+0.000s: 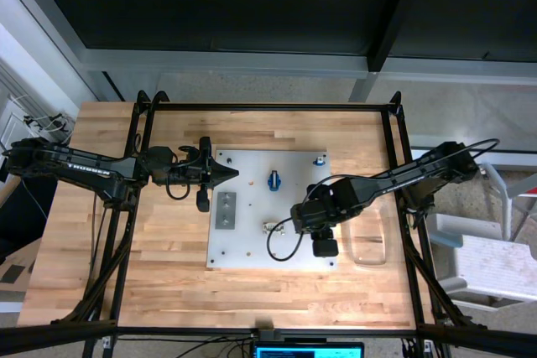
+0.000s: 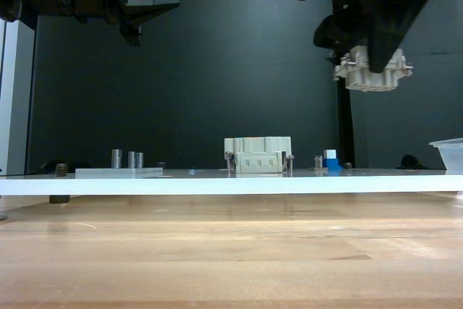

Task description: Remove the HAN10-E connector and place it in the container

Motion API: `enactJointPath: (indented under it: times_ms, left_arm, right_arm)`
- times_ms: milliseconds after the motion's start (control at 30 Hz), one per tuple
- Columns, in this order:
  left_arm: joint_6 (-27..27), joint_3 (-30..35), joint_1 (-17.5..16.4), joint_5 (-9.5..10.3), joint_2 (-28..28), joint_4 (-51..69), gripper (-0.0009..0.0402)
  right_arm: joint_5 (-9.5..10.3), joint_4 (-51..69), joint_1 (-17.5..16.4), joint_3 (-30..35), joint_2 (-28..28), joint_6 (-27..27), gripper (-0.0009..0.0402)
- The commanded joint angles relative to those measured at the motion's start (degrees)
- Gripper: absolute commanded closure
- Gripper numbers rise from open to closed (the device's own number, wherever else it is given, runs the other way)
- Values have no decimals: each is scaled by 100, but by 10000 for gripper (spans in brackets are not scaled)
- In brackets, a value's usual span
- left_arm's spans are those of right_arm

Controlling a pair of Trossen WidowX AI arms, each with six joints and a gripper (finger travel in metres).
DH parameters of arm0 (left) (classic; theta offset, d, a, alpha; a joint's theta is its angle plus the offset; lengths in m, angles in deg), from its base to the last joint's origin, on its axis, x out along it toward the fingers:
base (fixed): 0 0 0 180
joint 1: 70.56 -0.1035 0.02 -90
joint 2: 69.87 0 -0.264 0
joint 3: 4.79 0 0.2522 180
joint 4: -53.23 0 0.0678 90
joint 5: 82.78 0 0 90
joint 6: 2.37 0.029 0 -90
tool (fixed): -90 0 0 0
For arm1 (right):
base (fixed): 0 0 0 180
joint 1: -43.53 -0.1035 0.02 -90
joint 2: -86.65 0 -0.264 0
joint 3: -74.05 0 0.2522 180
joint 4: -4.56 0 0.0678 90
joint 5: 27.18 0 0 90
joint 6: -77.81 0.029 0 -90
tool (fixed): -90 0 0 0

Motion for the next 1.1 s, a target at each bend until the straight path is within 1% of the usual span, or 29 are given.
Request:
enactJointPath:
  times_ms: [33,267,433,700,1100]
  left_arm:
    - [2,2,-2,-2,-2,0,393]
    - [2,2,0,-2,0,0,393]
    - [2,2,-2,-2,0,-2,393]
    - [2,2,-2,-2,0,-2,393]
    - [2,2,0,-2,0,-2,393]
  right_arm:
    - [0,-11,-61,-199,170,11,391]
    - [0,-31,-177,-638,555,42,391]
    - [0,-37,-299,-1010,863,186,391]
    - [-2,-120,-562,-1668,1467,597,391]
    - [-2,-136,-1049,-2470,2192,1257,391]
